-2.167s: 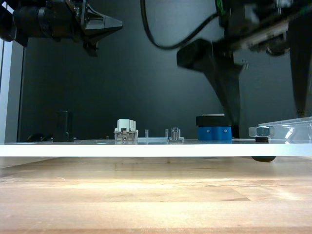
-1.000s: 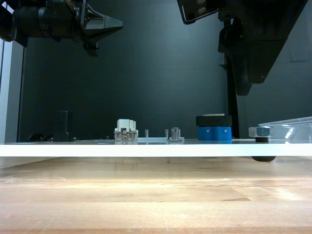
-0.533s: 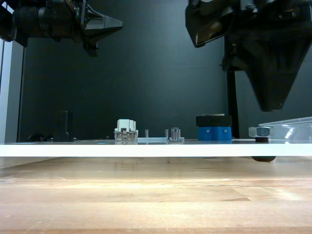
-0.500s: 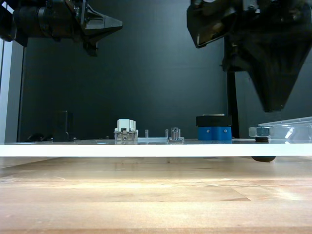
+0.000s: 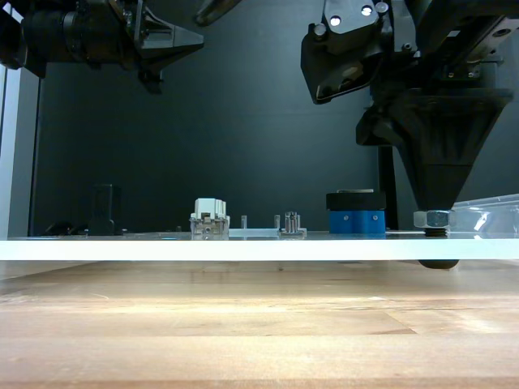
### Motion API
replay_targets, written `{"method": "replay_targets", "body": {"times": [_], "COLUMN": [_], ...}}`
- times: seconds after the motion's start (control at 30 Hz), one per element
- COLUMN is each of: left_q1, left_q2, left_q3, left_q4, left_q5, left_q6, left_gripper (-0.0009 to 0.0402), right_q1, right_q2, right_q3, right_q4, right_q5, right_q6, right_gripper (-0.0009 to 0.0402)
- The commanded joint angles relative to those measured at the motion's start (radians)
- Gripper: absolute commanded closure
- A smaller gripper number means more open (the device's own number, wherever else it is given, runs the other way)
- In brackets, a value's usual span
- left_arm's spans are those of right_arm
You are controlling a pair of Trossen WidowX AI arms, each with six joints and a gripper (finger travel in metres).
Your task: Pick the M12 nut and place it on its threads and fasten
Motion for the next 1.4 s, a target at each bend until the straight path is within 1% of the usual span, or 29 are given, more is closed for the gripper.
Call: {"method": "replay_targets", "body": {"times": [0.03, 0.07, 0.1, 0.13, 0.17, 0.23, 0.4, 0.47, 0.67, 0.87, 0.9, 0.93, 0.97, 1.0, 1.03, 1.07, 1.1, 1.23, 1.33, 1.4], "left_q1": [0.000, 0.000, 0.000, 0.000, 0.000, 0.000, 0.000, 0.000, 0.000, 0.000, 0.000, 0.000, 0.000, 0.000, 0.000, 0.000, 0.000, 0.000, 0.000, 0.000], "left_q2": [0.000, 0.000, 0.000, 0.000, 0.000, 0.000, 0.000, 0.000, 0.000, 0.000, 0.000, 0.000, 0.000, 0.000, 0.000, 0.000, 0.000, 0.000, 0.000, 0.000], "left_q3": [0.000, 0.000, 0.000, 0.000, 0.000, 0.000, 0.000, 0.000, 0.000, 0.000, 0.000, 0.000, 0.000, 0.000, 0.000, 0.000, 0.000, 0.000, 0.000, 0.000], "left_q4": [0.000, 0.000, 0.000, 0.000, 0.000, 0.000, 0.000, 0.000, 0.000, 0.000, 0.000, 0.000, 0.000, 0.000, 0.000, 0.000, 0.000, 0.000, 0.000, 0.000], "left_q5": [0.000, 0.000, 0.000, 0.000, 0.000, 0.000, 0.000, 0.000, 0.000, 0.000, 0.000, 0.000, 0.000, 0.000, 0.000, 0.000, 0.000, 0.000, 0.000, 0.000], "left_q6": [0.000, 0.000, 0.000, 0.000, 0.000, 0.000, 0.000, 0.000, 0.000, 0.000, 0.000, 0.000, 0.000, 0.000, 0.000, 0.000, 0.000, 0.000, 0.000, 0.000], "left_gripper": [0.0393, 0.0393, 0.0393, 0.0393, 0.0393, 0.0393, 0.0393, 0.0393, 0.0393, 0.0393, 0.0393, 0.0393, 0.0393, 0.0393, 0.0393, 0.0393, 0.0393, 0.0393, 0.0393, 0.0393], "right_q1": [0.000, 0.000, 0.000, 0.000, 0.000, 0.000, -0.002, -0.005, -0.006, -0.006, -0.006, -0.006, -0.006, -0.006, -0.006, -0.006, -0.006, -0.006, -0.007, -0.008], "right_q2": [0.002, 0.001, 0.000, 0.000, -0.002, -0.005, -0.013, -0.018, -0.014, -0.014, -0.014, -0.015, -0.016, -0.018, -0.019, -0.020, -0.020, -0.022, -0.022, -0.024], "right_q3": [0.000, 0.000, 0.001, 0.001, 0.000, 0.000, 0.009, 0.009, 0.001, -0.021, -0.021, -0.021, -0.021, -0.021, -0.021, -0.021, -0.021, -0.021, -0.021, -0.021], "right_q4": [0.013, 0.010, 0.006, 0.005, 0.004, -0.001, -0.036, -0.037, -0.004, 0.051, 0.045, 0.037, 0.031, 0.024, 0.015, 0.007, 0.003, -0.010, -0.010, -0.009], "right_q5": [-0.170, -0.225, -0.257, -0.270, -0.264, -0.221, -0.072, -0.031, 0.007, 0.003, -0.006, -0.042, -0.119, -0.209, -0.273, -0.295, -0.285, -0.181, -0.070, -0.019], "right_q6": [-0.072, -0.095, -0.104, -0.108, -0.112, -0.106, -0.088, -0.073, -0.066, -0.068, -0.069, -0.075, -0.091, -0.114, -0.127, -0.129, -0.126, -0.125, -0.100, -0.068], "right_gripper": [0.0393, 0.0394, 0.0393, 0.0393, 0.0393, 0.0393, 0.0393, 0.0393, 0.0393, 0.0393, 0.0393, 0.0393, 0.0393, 0.0393, 0.0393, 0.0393, 0.0393, 0.0393, 0.0393, 0.0393]}}
